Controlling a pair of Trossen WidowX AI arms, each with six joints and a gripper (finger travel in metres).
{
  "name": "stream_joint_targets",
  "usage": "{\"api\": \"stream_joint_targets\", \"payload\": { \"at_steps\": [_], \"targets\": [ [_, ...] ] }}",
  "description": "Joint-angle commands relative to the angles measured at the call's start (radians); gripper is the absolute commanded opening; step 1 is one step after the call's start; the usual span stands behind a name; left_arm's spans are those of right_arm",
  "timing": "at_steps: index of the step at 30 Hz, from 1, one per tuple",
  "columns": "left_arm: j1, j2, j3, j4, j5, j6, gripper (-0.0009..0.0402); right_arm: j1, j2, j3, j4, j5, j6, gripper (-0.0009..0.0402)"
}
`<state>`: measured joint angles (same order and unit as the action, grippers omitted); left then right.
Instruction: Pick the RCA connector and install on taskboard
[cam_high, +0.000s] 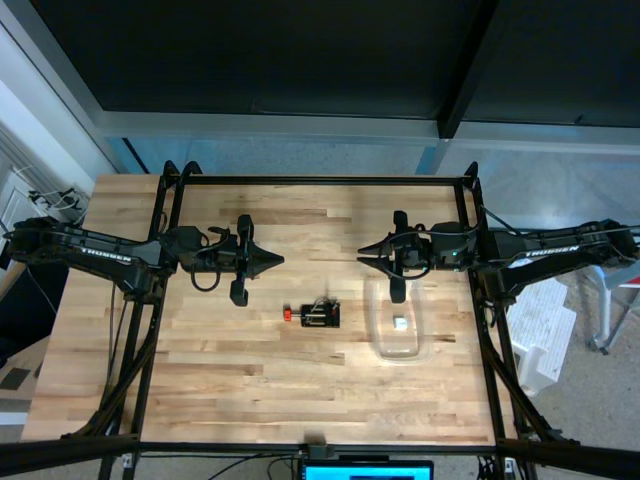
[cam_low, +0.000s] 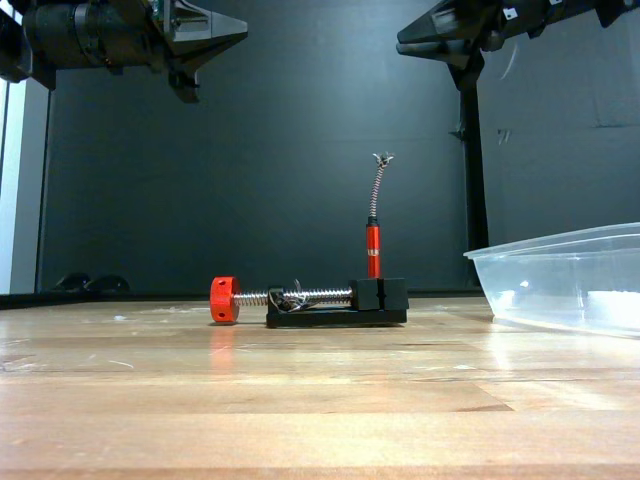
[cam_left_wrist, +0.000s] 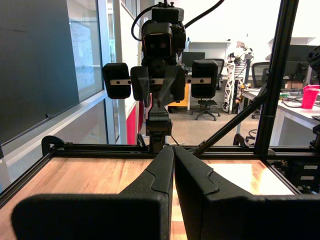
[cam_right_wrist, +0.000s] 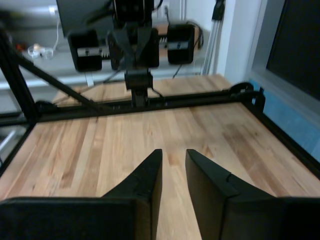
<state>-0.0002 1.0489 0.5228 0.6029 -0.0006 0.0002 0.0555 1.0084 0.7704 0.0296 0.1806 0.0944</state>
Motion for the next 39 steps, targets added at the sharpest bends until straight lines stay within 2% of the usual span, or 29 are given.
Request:
{"api": "stream_joint_targets", "payload": {
  "at_steps": [1,3,5,6,11,15,23,39],
  "targets": [
    [0.0,0.0,0.0,0.0,0.0,0.0,0.0,-0.004,-0.025,-0.034,0.058,-0.002,-0.01,0.0031],
    [0.0,0.0,0.0,0.0,0.0,0.0,0.0,-0.005,-0.04,-0.053,0.089,-0.01,-0.011,0.0011],
    [0.0,0.0,0.0,0.0,0.0,0.0,0.0,-0.014,-0.056,-0.075,0.126,-0.042,-0.011,-0.0003],
    [0.0,0.0,0.0,0.0,0.0,0.0,0.0,-0.017,-0.063,-0.085,0.143,-0.055,-0.01,0.0002],
    [0.0,0.0,0.0,0.0,0.0,0.0,0.0,-0.019,-0.096,-0.126,0.216,-0.054,-0.008,-0.0001],
    [0.0,0.0,0.0,0.0,0.0,0.0,0.0,-0.019,-0.119,-0.16,0.275,-0.095,-0.018,0.0],
    [0.0,0.0,0.0,0.0,0.0,0.0,0.0,-0.019,-0.128,-0.183,0.275,-0.103,-0.032,0.0],
    [0.0,0.0,0.0,0.0,0.0,0.0,0.0,-0.018,-0.128,-0.224,0.309,-0.096,-0.05,0.0]
  ]
}}
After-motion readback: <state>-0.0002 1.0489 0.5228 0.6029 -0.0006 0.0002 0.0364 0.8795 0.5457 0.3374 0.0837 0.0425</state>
